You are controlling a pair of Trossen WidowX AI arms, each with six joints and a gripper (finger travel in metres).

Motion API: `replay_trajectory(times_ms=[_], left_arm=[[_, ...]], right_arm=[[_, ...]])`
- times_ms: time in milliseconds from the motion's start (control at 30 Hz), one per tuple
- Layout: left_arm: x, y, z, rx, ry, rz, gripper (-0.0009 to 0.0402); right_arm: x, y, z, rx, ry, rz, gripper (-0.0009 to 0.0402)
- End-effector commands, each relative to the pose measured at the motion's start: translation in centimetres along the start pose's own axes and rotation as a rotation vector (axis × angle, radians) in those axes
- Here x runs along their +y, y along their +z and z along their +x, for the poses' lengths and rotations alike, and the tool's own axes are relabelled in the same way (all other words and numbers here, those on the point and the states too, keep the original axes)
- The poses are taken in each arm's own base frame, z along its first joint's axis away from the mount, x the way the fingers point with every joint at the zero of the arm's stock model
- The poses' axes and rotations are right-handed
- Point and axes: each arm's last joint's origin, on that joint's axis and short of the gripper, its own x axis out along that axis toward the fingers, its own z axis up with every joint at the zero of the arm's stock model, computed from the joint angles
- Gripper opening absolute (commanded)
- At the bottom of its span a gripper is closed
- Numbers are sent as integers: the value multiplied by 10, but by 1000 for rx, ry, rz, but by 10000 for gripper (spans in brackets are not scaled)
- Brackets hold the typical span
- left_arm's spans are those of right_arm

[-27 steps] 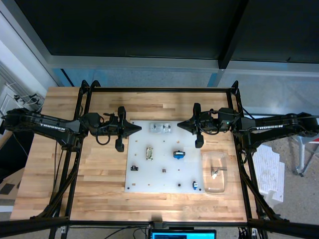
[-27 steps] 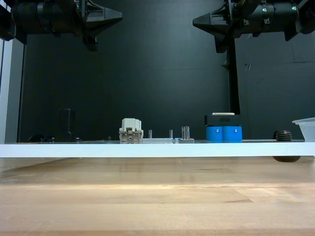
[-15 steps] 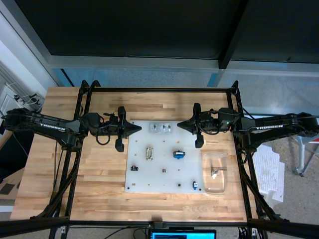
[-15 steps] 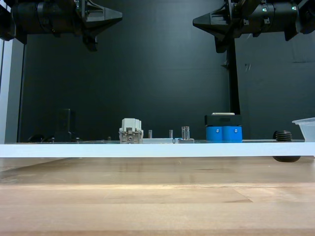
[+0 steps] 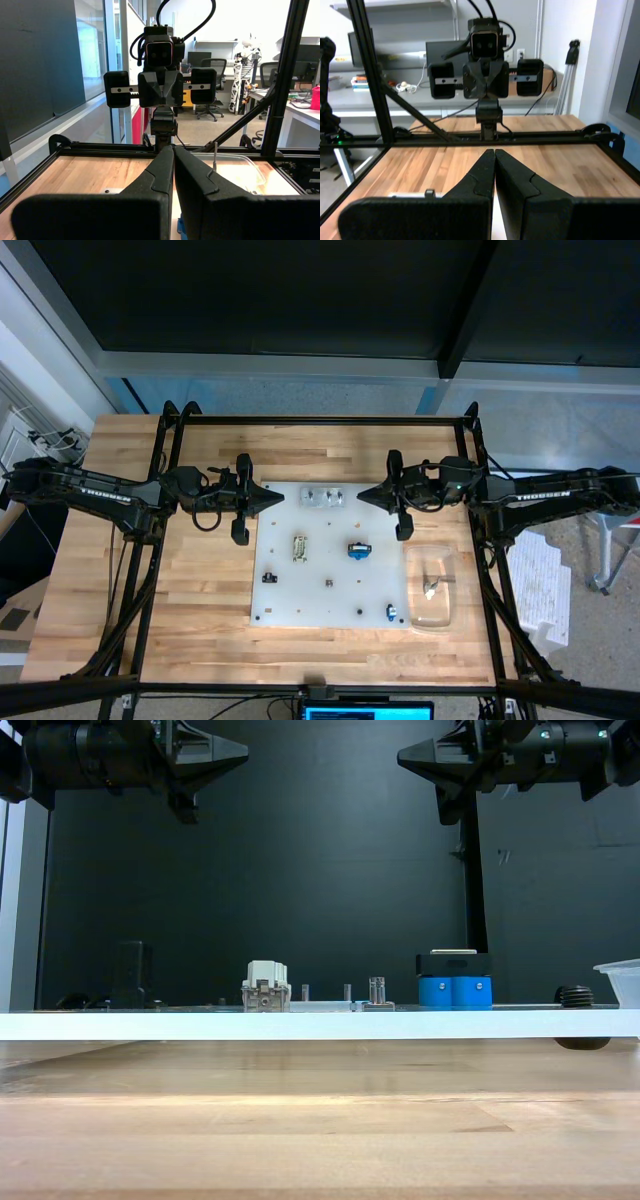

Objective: Pick the RJ45 connector and install on taskboard

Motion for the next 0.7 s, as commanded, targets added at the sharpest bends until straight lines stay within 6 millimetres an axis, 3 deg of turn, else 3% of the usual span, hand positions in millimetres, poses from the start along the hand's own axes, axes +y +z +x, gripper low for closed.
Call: replay_trajectory(times_ms=[33,700], left_arm=[[0,0,0,0,0,0,0],[0,0,0,1,0,0,0]], right_arm=[[1,8,-5,60,-11,12,0],[6,40,-31,535,-121,127,0]])
